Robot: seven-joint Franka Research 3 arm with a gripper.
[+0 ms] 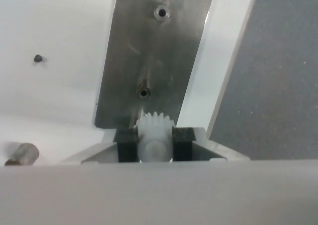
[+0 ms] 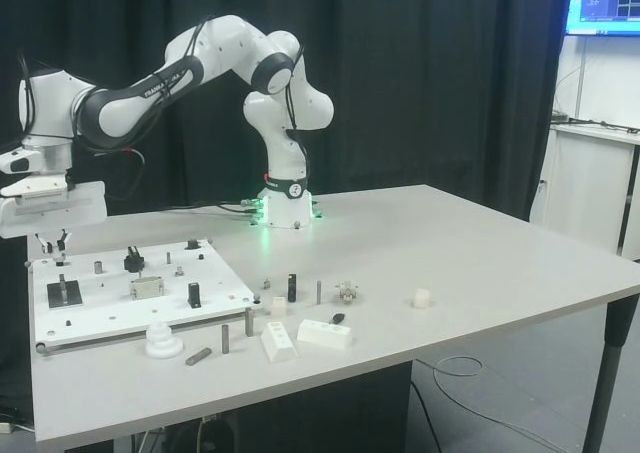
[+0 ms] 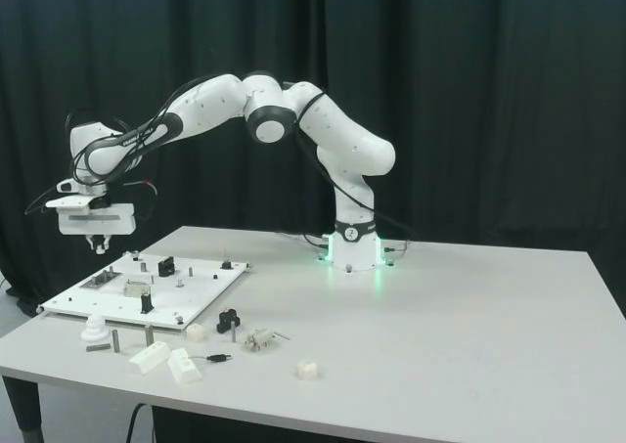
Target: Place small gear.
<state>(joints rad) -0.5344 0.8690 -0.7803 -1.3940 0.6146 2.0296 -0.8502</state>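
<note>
The claw (image 1: 154, 144) pinches the small gear (image 1: 154, 127), white toothed plastic, between its black pads. Beyond it lies a smooth grey metal plate (image 1: 154, 51) with two holes, on the white board (image 2: 120, 293) above the table (image 2: 480, 253).

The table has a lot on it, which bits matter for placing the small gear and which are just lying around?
In the job:
gripper, shut on the small gear
white board
metal plate beneath the gear

Lying about:
large white gear
white blocks
small white cube
</note>
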